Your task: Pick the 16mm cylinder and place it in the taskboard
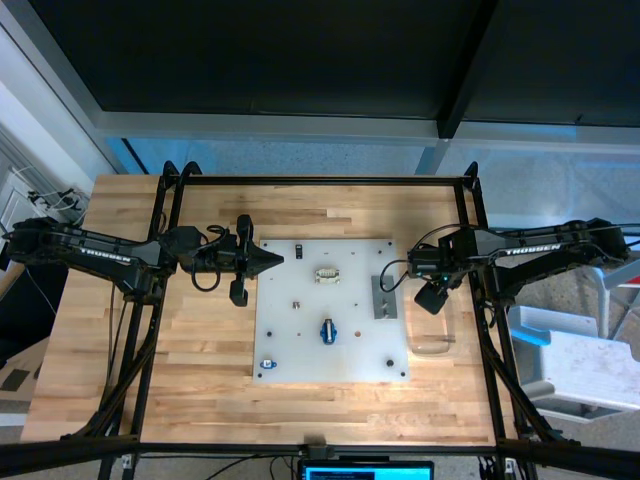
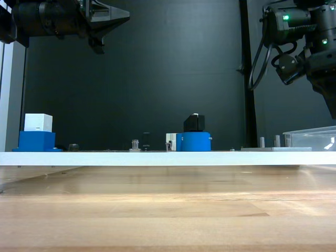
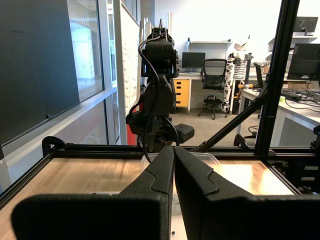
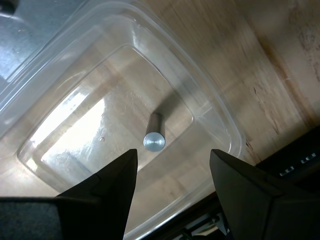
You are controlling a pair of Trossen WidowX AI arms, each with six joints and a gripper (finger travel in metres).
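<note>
The right gripper (image 4: 172,156) has its jaws spread wide and released, with nothing held. Beyond the gap between them, and apart from both, is the 16mm cylinder (image 4: 154,134), a short silver peg with its round end face turned toward the wrist camera. It rests on the floor of a clear tray (image 4: 220,116), roughly in the middle and away from the tray's walls. In the high view the right gripper (image 1: 432,297) hangs over the far end of the clear tray (image 1: 432,347), which sits on the bench (image 1: 200,350) just beside the right edge of the taskboard (image 1: 300,345). The low view shows the gripper well above the tray (image 2: 312,137).

On the board, the nearest thing to these jaws is a grey block (image 1: 385,296). A blue part (image 1: 327,330) sits further in, near the board's middle.

The left gripper (image 3: 173,150) has its jaws clenched together on nothing, their inner faces touching. It is raised high over the board's far left edge (image 1: 275,257), pointing toward the right arm, well apart from the cylinder and the tray.
</note>
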